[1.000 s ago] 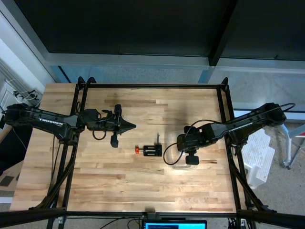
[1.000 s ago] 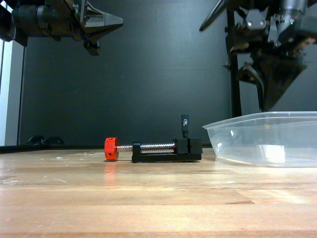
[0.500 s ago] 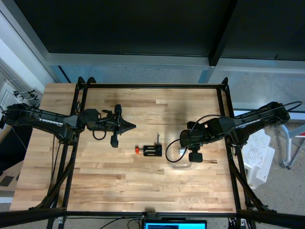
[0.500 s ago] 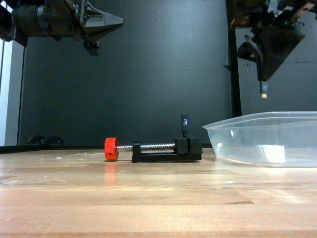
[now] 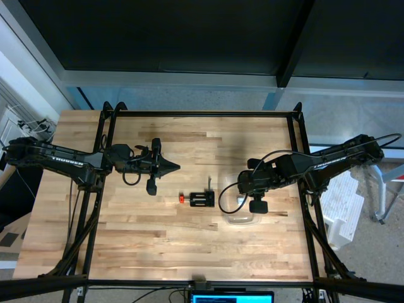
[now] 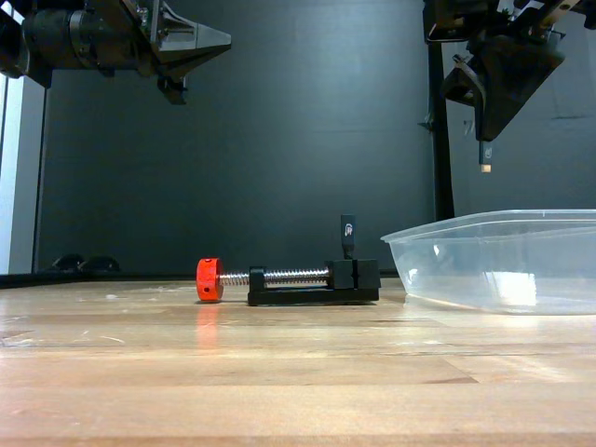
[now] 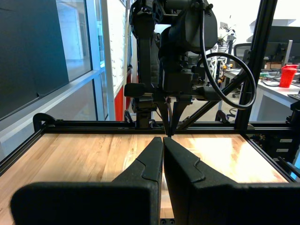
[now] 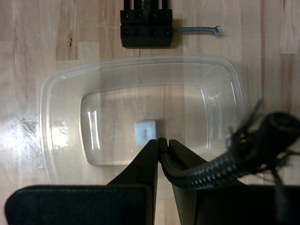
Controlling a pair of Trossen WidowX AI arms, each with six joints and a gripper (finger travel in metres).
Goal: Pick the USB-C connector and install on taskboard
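Note:
The taskboard is a small black block with a red-orange knob, lying on the wooden table left of the tray. It also shows in the right wrist view as the taskboard. My right gripper hangs high above the tray's left end, shut on the USB-C connector, which points down below the fingertips. In the right wrist view the right gripper pinches the connector, and a black braided cable trails from it. My left gripper is shut and holds nothing, high over the table's left half.
A clear plastic tray stands right of the taskboard, with a small white square piece on its floor. A dark post stands up from the taskboard's right end. A black metal frame borders the table.
My right gripper has risen out of the tray with the connector in it and shifted a little left. The left arm and the taskboard have not moved.

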